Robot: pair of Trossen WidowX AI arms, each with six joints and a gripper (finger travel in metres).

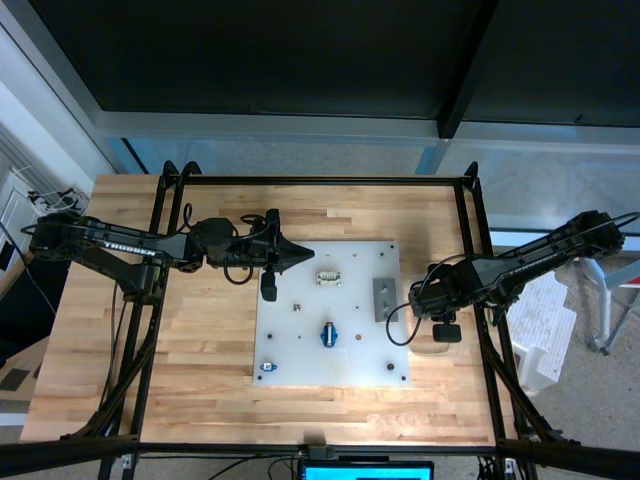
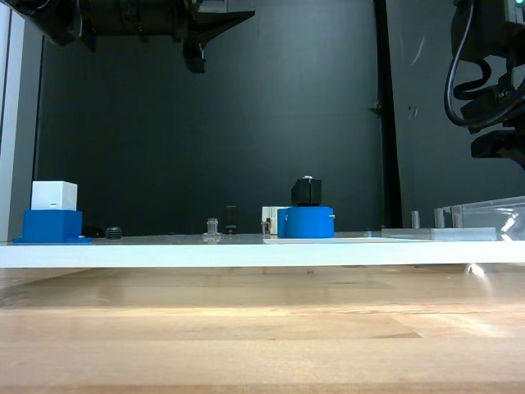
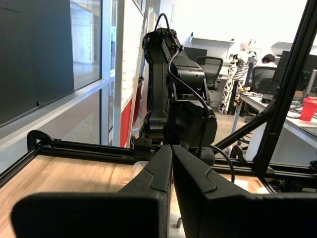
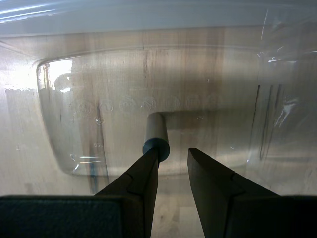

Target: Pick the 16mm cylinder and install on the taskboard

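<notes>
Just one 16mm cylinder (image 4: 156,133), lying in the single clear tray (image 4: 59,144) off the taskboard's (image 1: 300,350) right edge. Right tool (image 4: 173,151) hangs over it, released, with one fingertip at its end. Left tool (image 1: 305,255) is clenched empty above the taskboard's far-left edge, with loads of room between them.

Wooden table, white board planted right in the middle.

Here's the wooden table (image 1: 200,385) filling the centre of the high view, pale planks running left to right. A black frame (image 1: 320,181) stands on it, with rails along the far edge and down both sides. Dead centre lies the taskboard (image 1: 300,345), flat on the wood and sitting a little proud of it in the low view. Just right of the board a clear tray (image 4: 99,129) rests on the planks, wood grain showing through. The left gripper (image 1: 308,254) hangs over the board's upper left part, fingers pressed together. The right gripper (image 1: 446,333) hangs above the tray, fingers parted.
</notes>
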